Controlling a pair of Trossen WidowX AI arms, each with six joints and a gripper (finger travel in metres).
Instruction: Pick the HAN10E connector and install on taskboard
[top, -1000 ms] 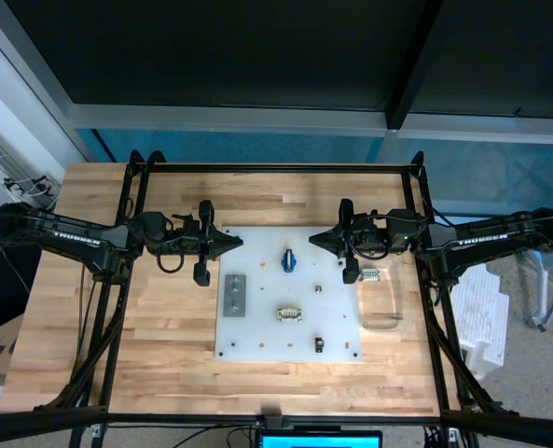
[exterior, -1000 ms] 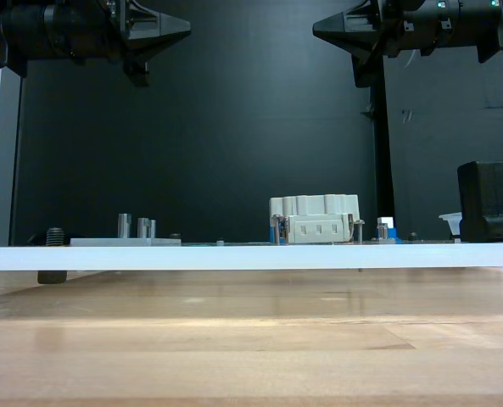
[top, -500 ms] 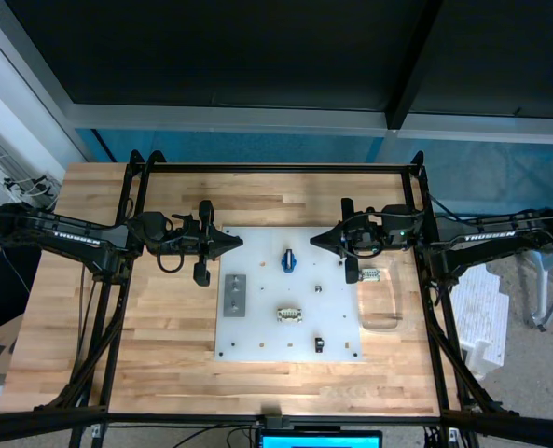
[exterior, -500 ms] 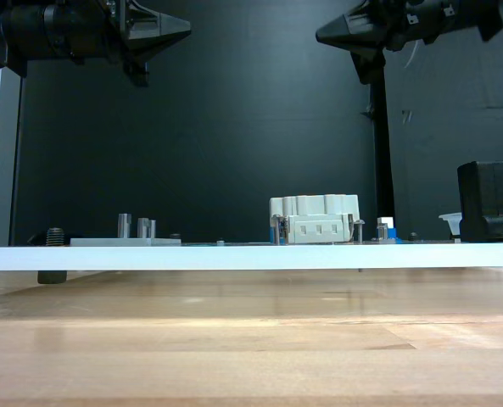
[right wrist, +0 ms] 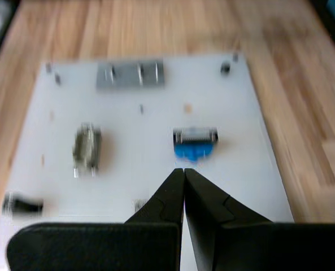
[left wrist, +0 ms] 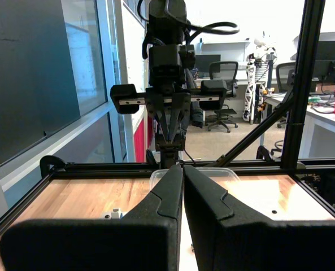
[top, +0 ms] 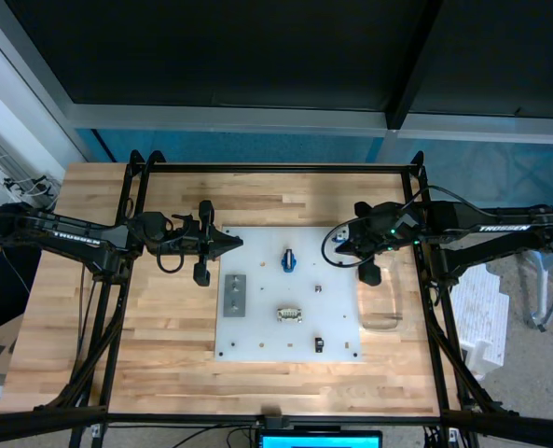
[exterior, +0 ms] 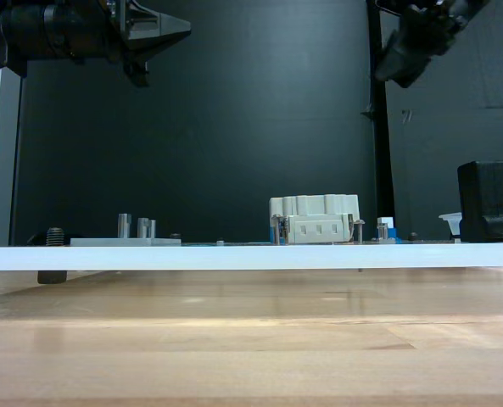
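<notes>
Black left tool [top: 238, 243] level above taskboard [top: 257, 329]; right tool [top: 338, 247] tilted down, opposite.

worktop [top: 117, 355]: pale wood planks | clear tray [top: 380, 327]: lies on worktop, right side | black frame [top: 276, 169]: rings worktop | lit blue screen [top: 320, 439]: near edge

"TROSSEN" (white): left arm [top: 69, 237], right arm [top: 496, 227]

On the table [top: 164, 355] we find the taskboard [top: 257, 350] in the middle. On it the block [top: 233, 295] sits left, the knob [top: 288, 260] far, the socket [top: 289, 315] central, and a small part [top: 320, 344] nearest us. The tray [top: 394, 308] lies just right of the board. The left gripper [top: 239, 242] hangs over the board's far left corner, the right gripper [top: 339, 248] over its far right.
</notes>
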